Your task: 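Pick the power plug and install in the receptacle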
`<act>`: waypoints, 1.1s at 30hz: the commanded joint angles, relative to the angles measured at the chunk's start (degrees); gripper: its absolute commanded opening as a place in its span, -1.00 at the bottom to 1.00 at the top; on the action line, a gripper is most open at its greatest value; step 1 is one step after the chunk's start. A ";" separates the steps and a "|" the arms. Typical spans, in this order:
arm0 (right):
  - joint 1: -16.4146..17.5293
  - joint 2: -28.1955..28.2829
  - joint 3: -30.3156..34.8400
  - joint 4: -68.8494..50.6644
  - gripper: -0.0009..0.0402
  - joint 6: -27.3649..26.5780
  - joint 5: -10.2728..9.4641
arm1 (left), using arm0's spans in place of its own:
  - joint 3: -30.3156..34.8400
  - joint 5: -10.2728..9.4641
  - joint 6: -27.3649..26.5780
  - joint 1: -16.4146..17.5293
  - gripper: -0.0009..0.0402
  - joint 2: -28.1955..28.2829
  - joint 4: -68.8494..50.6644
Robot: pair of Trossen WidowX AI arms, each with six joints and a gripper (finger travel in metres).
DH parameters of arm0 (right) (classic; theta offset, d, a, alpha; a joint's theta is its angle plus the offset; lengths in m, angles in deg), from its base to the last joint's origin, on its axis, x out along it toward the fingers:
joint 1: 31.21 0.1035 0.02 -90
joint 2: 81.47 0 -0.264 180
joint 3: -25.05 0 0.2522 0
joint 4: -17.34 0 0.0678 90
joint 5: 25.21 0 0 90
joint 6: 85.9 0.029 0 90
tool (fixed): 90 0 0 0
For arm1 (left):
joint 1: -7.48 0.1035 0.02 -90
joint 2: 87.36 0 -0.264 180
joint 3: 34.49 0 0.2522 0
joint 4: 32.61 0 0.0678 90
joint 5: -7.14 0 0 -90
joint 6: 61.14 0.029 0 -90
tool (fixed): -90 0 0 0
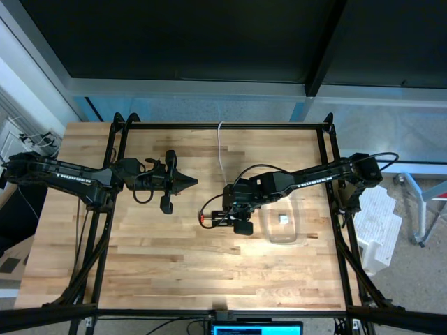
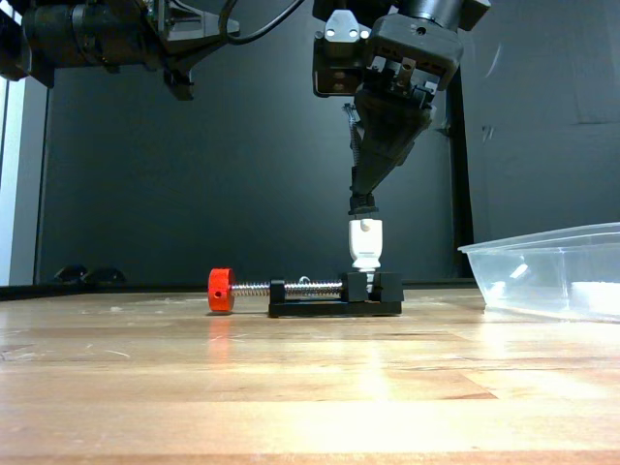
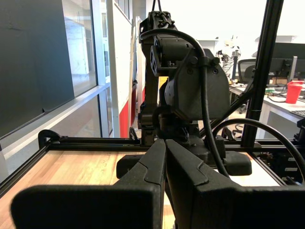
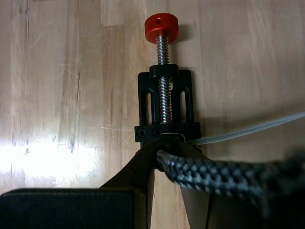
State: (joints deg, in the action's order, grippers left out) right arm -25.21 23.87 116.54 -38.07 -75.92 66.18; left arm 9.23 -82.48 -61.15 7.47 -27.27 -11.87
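The receptacle is a black block on the wood with a white socket standing up from it, a red knob on a screw at one end and a white cord. My right gripper points straight down over the socket, shut on the power plug, a tiny dark piece just above the socket top. In the right wrist view the fingers converge at the block; the plug is hidden there. My left gripper hangs shut and empty, well left of the receptacle.
A clear plastic tray holding a small white square piece sits just right of the receptacle. A braided cable runs across the right wrist view. A black frame borders the table.
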 commanded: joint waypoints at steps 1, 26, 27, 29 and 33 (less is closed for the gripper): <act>-0.02 0.39 -2.01 -1.01 -0.96 0.11 0.46 | 0.00 0.02 0.02 0.00 -0.96 0.02 0.02; 0.22 -4.00 -9.35 6.71 -0.96 0.07 2.03 | 0.00 0.02 0.02 0.00 -0.96 0.02 0.02; 0.26 -4.00 -9.38 6.75 -0.96 0.02 2.05 | 0.00 0.02 0.02 0.02 -0.96 0.02 0.02; 0.37 -4.00 -9.38 6.82 -0.96 0.02 2.05 | 0.00 0.02 0.00 0.00 -0.96 0.00 0.02; 0.57 -4.52 -9.38 6.82 -0.96 0.04 2.05 | 0.00 0.02 0.00 0.00 -0.96 0.02 0.02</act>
State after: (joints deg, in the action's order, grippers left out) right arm -24.81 18.99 107.86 -28.69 -75.77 69.02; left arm 9.20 -82.45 -61.15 7.47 -27.24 -11.85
